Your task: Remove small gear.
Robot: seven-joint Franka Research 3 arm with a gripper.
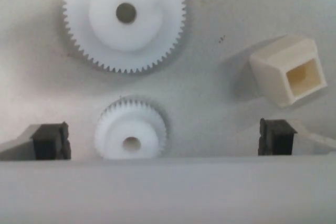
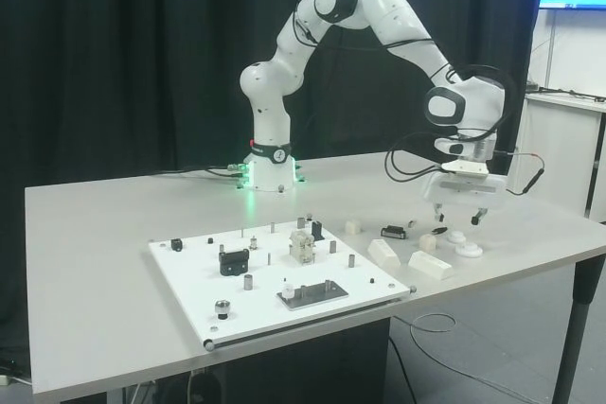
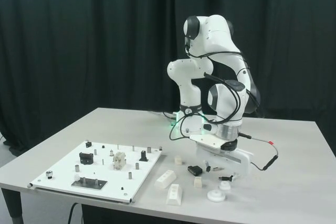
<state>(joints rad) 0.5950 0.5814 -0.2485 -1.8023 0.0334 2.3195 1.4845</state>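
The small white gear [image 1: 131, 132] lies flat on the grey table, close to the large white gear [image 1: 126, 19]. My gripper [image 1: 163, 140] hangs just above the table with its black pads [image 1: 50, 141] wide open. The small gear sits between the pads, nearer to one of them, and touches neither. In the first room view the gripper [image 2: 457, 221] hovers over the small gear [image 2: 454, 237], with the large gear [image 2: 469, 251] towards the table's front edge. In the second room view the gripper [image 3: 218, 174] is beside the small gear [image 3: 224, 185] and the large gear [image 3: 216, 196].
A hollow white block [image 1: 289, 69] lies near the open gripper. A black connector [image 2: 393, 231] and two long white blocks [image 2: 383, 253] lie to the left. The white assembly board [image 2: 275, 272] holds several parts. The table's front edge [image 2: 530, 267] is close to the gears.
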